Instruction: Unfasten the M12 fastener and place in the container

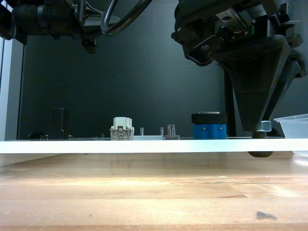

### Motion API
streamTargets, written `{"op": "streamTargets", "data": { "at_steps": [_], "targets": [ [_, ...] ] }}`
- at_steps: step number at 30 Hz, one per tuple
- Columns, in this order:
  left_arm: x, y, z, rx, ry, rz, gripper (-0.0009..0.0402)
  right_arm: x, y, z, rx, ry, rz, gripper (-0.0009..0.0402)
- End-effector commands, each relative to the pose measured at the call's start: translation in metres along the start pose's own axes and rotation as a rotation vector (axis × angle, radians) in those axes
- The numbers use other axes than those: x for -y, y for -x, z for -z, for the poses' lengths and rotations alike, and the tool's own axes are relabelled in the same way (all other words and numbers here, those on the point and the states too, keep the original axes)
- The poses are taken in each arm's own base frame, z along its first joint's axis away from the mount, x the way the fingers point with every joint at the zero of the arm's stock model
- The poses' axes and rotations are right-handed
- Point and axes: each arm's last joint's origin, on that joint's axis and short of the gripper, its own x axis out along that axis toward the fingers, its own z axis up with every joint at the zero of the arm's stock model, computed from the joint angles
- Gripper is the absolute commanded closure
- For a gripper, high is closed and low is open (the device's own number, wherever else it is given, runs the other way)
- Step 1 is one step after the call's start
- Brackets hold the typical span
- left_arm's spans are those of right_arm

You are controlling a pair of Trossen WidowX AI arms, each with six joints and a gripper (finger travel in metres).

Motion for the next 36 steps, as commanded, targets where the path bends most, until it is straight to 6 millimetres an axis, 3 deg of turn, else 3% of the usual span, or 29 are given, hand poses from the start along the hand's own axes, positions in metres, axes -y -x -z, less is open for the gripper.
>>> {"op": "streamTargets", "data": {
  "at_steps": [1, 7, 23, 29, 36],
  "targets": [
    [0.000, 0.000, 0.000, 0.000, 0.000, 0.000, 0.0393, 0.002, 0.008, 0.000, -0.003, 0.055, -0.010, 0.0341],
    [0.000, 0.000, 0.000, 0.000, 0.000, 0.000, 0.0393, 0.004, 0.018, 0.001, -0.024, 0.231, -0.034, 0.0341],
    [0.000, 0.000, 0.000, 0.000, 0.000, 0.000, 0.0393, 0.013, 0.047, 0.004, -0.042, 0.237, -0.076, 0.0341],
    [0.000, 0.000, 0.000, 0.000, 0.000, 0.000, 0.0393, 0.030, 0.061, 0.007, -0.031, 0.224, -0.071, 0.0341],
    [0.000, 0.000, 0.000, 0.000, 0.000, 0.000, 0.0393, 0.068, 0.075, 0.018, -0.014, 0.201, -0.058, 0.0342]
  ]
}}
